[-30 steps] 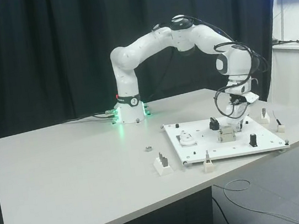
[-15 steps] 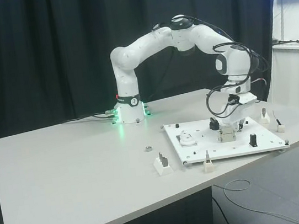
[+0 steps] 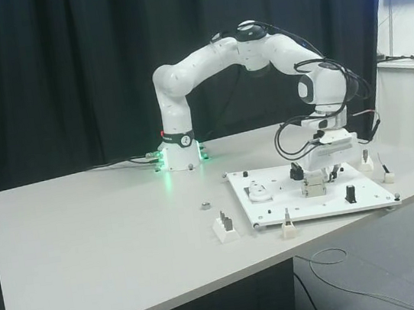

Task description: Insert BNC.

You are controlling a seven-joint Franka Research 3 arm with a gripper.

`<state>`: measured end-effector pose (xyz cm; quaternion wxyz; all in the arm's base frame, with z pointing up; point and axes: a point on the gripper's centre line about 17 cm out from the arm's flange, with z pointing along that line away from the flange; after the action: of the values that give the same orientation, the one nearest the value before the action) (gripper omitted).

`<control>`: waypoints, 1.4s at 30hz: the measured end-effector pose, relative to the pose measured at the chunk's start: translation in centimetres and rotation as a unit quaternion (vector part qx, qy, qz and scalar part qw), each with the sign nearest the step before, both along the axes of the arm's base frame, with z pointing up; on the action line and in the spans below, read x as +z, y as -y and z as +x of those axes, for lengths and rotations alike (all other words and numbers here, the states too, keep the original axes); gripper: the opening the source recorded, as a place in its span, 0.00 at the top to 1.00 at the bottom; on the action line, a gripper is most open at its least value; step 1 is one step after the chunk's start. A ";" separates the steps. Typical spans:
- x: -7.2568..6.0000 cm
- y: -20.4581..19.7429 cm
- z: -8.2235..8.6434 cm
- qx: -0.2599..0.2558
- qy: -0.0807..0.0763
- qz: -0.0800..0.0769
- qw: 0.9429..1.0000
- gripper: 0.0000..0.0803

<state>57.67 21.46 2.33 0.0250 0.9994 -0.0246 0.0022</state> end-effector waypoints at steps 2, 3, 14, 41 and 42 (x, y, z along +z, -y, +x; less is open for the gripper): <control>0.0 0.0 0.0 -0.015 0.001 0.000 1.000 0.85; 0.0 0.0 0.0 -0.021 0.002 0.000 1.000 0.85; 0.1 0.0 0.0 -0.085 0.006 0.000 0.996 0.85; 0.0 0.0 0.0 -0.202 0.014 0.006 0.979 0.85; 0.0 0.0 0.0 -0.208 0.015 0.006 0.978 0.85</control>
<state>57.70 21.42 2.37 0.0181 0.9724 -0.2325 0.0116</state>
